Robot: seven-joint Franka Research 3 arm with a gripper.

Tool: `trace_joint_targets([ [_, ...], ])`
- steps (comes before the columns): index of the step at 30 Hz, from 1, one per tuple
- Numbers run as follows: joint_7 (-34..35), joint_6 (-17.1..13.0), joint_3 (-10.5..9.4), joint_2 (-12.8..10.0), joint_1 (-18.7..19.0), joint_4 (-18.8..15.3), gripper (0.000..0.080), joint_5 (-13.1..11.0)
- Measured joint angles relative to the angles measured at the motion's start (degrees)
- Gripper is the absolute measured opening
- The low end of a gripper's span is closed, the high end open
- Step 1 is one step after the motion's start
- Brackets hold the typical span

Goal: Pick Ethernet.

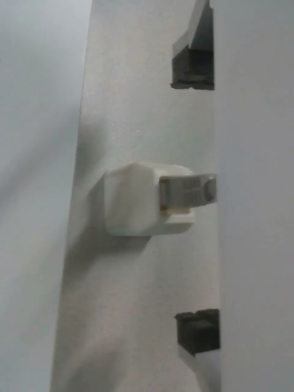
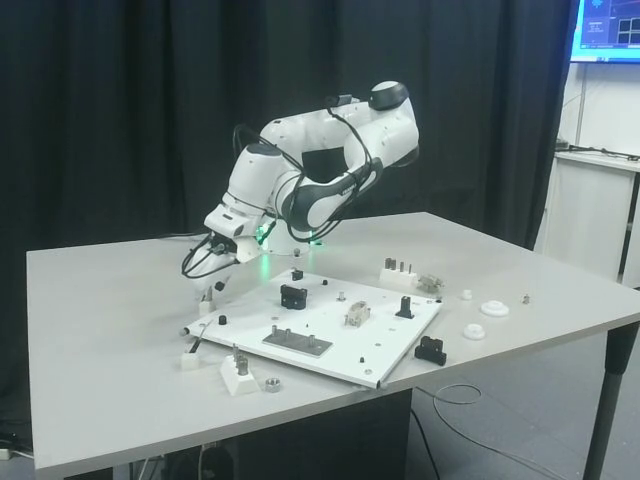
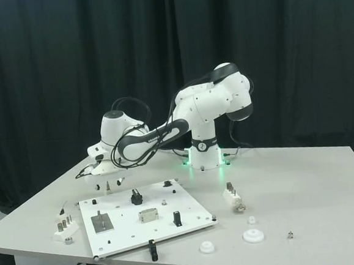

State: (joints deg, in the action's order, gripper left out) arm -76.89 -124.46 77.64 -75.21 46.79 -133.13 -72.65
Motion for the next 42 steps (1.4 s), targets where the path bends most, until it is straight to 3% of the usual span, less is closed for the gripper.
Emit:
trace_joint_targets([
  [6,-0.29,-0.04,-0.15,-0.05,-0.07,0.0,0.08,-0.02],
  [7,-0.29,-0.04,-0.16,-0.05,-0.09,0.0,0.0706,-0.02],
  [13,-0.3,-0.04,-0.27,-0.07,-0.27,0.0,0.0706,-0.02],
  [14,-0.3,-0.04,-0.29,-0.07,-0.29,0.0,0.0565,-0.02],
  [15,-0.31,-0.04,-0.3,-0.07,-0.32,0.0,0.0565,-0.01],
  [16,-0.32,-0.04,-0.32,-0.08,-0.33,0.0,0.0404,-0.01],
  [21,-0.33,-0.04,-0.4,-0.09,-0.34,0.01,0.0404,0.02],
  [22,-0.33,-0.04,-0.41,-0.09,-0.34,0.01,0.0242,0.04],
  [30,-0.33,-0.04,-0.38,-0.19,-0.35,0.05,0.0242,0.58],
  [31,-0.33,-0.04,-0.33,-0.21,-0.36,0.06,0.0103,0.76],
  [42,0.8,-0.06,1.65,-0.26,-0.32,0.69,0.0103,3.83],
])
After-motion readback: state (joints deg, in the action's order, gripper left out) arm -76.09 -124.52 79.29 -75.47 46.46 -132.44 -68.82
